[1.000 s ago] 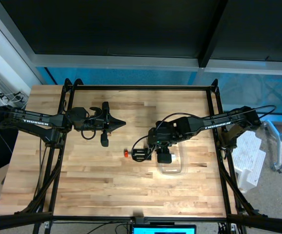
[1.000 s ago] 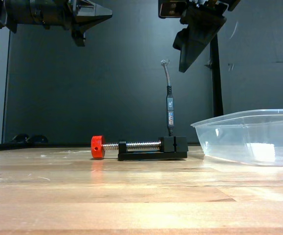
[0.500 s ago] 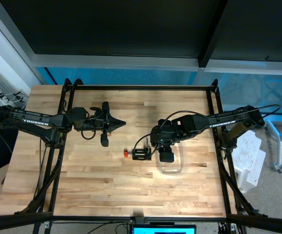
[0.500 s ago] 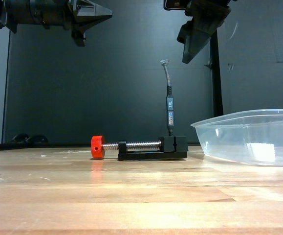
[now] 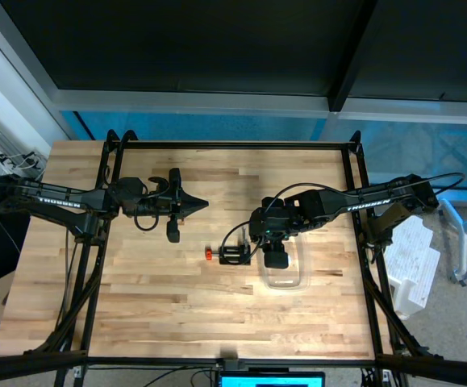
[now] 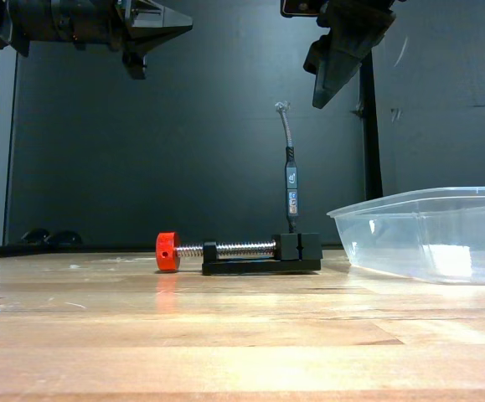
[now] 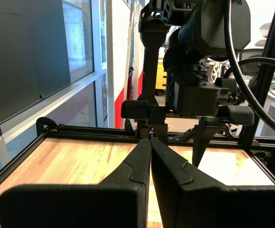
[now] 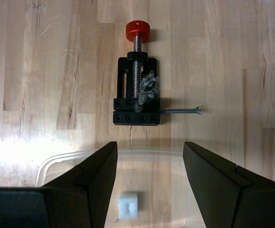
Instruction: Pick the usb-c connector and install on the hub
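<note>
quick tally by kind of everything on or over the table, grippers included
hub: 1
usb-c connector, upright in the hub: 1
clear tray: 1
white foam cube, in the tray: 1
grippers: 2 (left gripper, fingers shut, high over the table, left side; right gripper, fingers open, above the tray edge by the hub)
total: 6
</note>
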